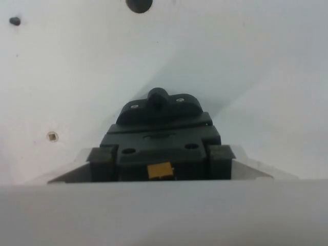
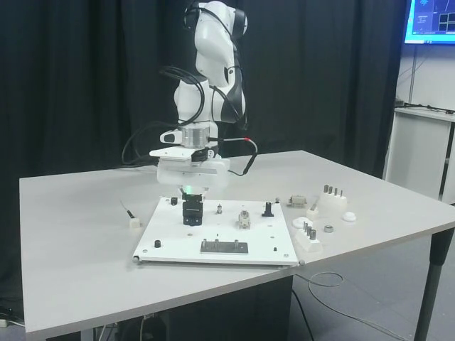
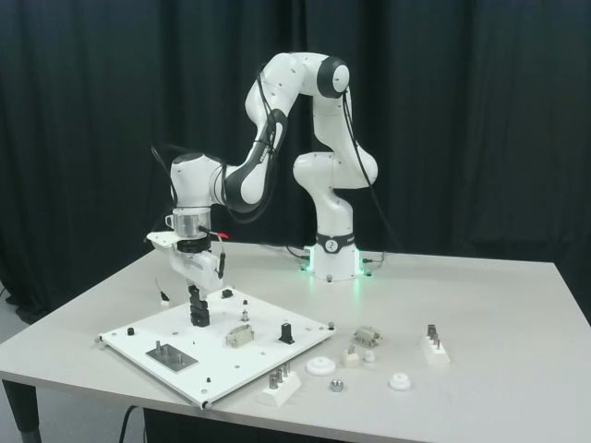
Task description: Insert D-SUB.
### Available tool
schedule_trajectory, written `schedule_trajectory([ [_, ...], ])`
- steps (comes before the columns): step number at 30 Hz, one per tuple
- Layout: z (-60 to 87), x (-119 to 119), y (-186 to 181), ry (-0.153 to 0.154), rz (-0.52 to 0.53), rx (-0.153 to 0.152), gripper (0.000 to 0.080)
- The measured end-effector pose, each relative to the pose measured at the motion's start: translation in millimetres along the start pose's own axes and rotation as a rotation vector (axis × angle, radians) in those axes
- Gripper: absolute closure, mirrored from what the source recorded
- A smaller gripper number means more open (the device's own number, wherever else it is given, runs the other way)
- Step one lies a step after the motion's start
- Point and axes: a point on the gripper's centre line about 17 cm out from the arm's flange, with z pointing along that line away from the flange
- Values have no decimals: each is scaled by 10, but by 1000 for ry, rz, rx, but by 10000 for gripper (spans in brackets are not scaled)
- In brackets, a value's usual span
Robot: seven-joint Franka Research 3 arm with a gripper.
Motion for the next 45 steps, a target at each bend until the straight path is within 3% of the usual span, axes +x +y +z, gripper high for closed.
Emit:
schedule_trajectory([
  [31, -9, 42, -7, 11, 2, -13, 422],
  [32, -10, 49, -7, 13, 1, -13, 396],
  [33, -11, 56, -6, 14, 1, -14, 153],
  [42, -40, 120, 5, 25, 0, -17, 153],
  [43, -48, 131, 6, 27, -1, -18, 12],
  [45, -67, 152, 5, 30, -3, -18, 12],
])
